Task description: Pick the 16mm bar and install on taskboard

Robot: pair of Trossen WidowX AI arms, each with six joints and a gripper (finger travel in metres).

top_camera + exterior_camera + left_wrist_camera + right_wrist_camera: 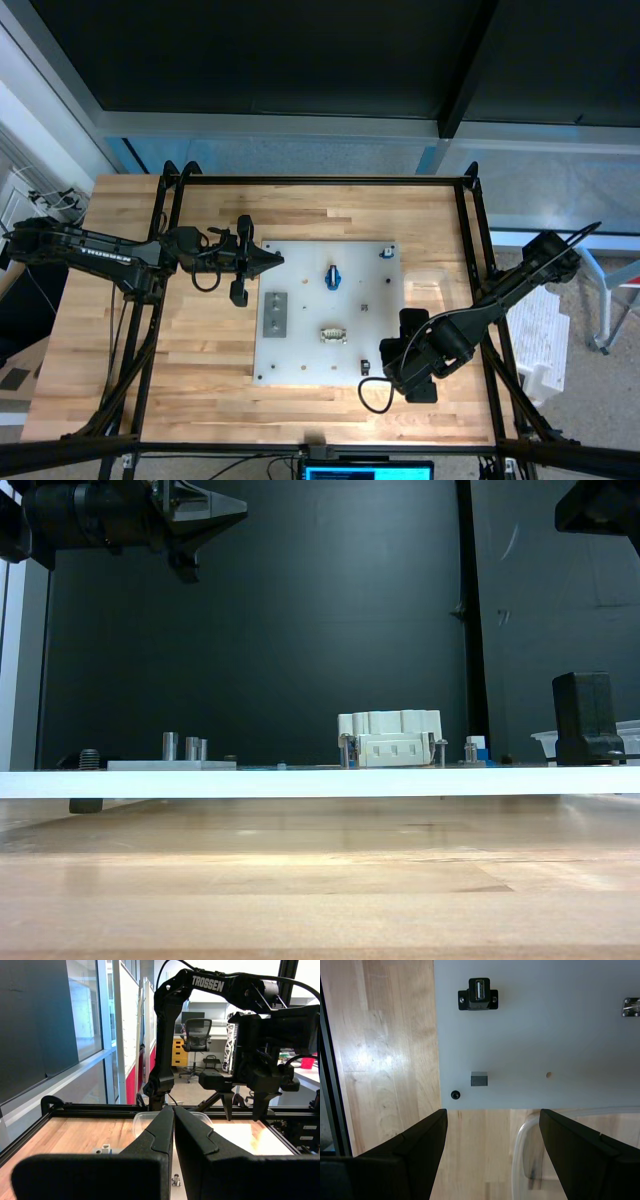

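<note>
The taskboard (300, 290) is a white square plate carrying a grey metal block (274, 313), a blue knob (332, 277) and a metal connector (333, 335). In the right wrist view a tiny short dull-grey piece, seemingly the 16mm bar (479, 1078), lies on the taskboard (545, 1035) near its corner. My right gripper (492, 1112) hangs open above it, apart from it. In the high view the right gripper (397, 345) covers that corner. My left gripper (278, 260) is shut on nothing, held high at the board's left edge, with fingers together (173, 1107).
A clear plastic tray (520, 1145) lies just off the board's edge under the right gripper. A black socket part (478, 994) and a black screw (455, 1094) sit near the grey piece. The black frame rails (320, 180) ring the wooden table (120, 330).
</note>
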